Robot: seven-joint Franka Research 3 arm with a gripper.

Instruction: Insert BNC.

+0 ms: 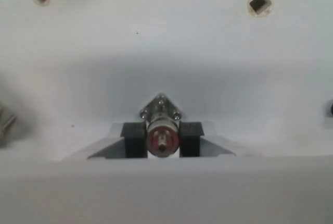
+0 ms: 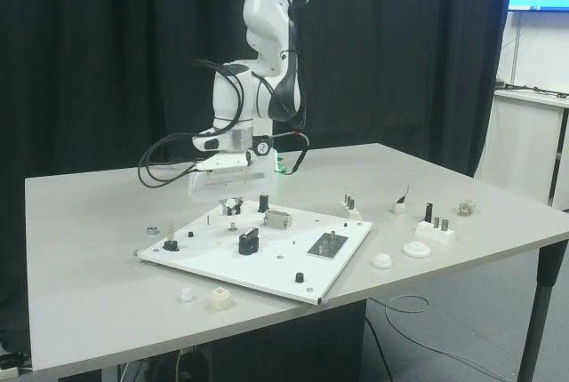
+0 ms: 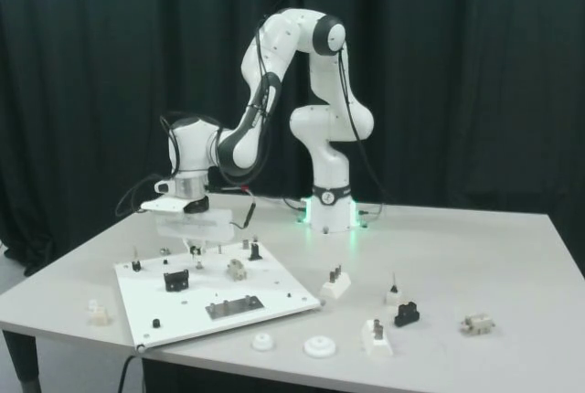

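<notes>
Grey table (image 2: 89,222), white board (image 3: 274,297) | gripper (image 1: 162,143) clamps BNC connector (image 1: 162,136), held just above board's far corner | step: carrying to socket | next: align, press, likely twist.

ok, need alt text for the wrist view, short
Looking down past the claw, whose two black fingers grip a BNC connector end-on above the white board. A metal flanged BNC socket sits on the board just beyond the connector; a small square hole lies farther off.
</notes>
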